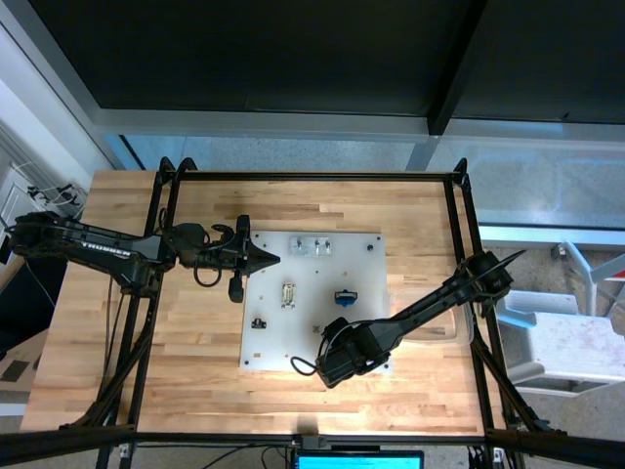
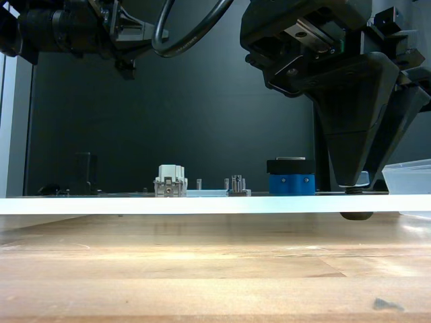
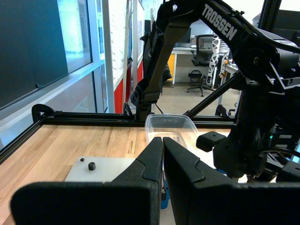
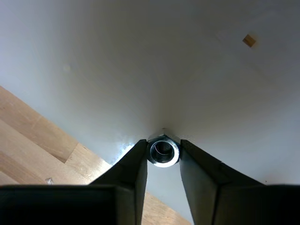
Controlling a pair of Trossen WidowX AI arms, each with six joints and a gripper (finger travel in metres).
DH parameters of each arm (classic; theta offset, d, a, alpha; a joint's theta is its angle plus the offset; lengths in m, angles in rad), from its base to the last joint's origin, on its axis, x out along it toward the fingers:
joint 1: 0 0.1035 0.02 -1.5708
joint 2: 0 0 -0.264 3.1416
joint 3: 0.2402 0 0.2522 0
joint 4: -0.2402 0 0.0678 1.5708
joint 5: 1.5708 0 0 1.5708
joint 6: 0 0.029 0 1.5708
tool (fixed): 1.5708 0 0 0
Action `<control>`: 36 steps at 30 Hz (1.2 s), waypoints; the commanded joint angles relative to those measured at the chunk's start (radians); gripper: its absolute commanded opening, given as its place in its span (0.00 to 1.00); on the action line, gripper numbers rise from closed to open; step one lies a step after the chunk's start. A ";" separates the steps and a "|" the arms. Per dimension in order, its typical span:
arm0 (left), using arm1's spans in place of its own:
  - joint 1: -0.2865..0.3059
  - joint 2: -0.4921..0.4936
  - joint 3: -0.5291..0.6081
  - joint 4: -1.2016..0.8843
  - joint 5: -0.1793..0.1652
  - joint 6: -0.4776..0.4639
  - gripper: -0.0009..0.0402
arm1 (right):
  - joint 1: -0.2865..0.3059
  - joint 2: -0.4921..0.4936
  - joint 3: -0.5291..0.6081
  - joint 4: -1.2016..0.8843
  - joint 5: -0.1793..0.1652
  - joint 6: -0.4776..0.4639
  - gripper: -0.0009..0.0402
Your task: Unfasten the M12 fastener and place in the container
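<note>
The nut [image 4: 163, 153] sits low on the white board [image 4: 140, 70], toward the near edge of the counter [image 1: 117, 293], right of middle (whether it is on its stud or loose, I cannot tell). The right claw [image 4: 163, 146], pointing straight down, is clenched on its flanks. The step looks like unscrewing. The next move calls for an anticlockwise turn without slipping, then a lift and a carry to the tub [image 3: 168, 116] by the counter's right edge. The left claw [image 3: 162, 147], pressed closed, hangs over the board's far left corner.
</note>
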 commanded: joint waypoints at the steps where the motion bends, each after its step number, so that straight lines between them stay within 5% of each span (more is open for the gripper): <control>1: 0.000 0.000 0.000 0.001 0.000 0.000 0.02 | 0.000 -0.001 0.000 0.005 -0.003 -0.006 0.11; 6: 0.000 0.000 0.000 0.001 0.000 0.000 0.02 | -0.001 -0.002 0.000 0.004 -0.005 -0.077 0.02; 13: 0.000 0.000 0.000 0.000 0.000 0.000 0.02 | -0.002 -0.016 0.000 -0.016 -0.050 -0.542 0.05; 17: 0.000 0.000 0.000 0.001 0.000 0.000 0.02 | -0.002 -0.022 0.000 -0.036 -0.049 -0.692 0.05; 36: 0.000 0.000 0.000 0.001 0.000 0.000 0.02 | -0.002 -0.133 0.000 -0.050 -0.048 -0.739 0.05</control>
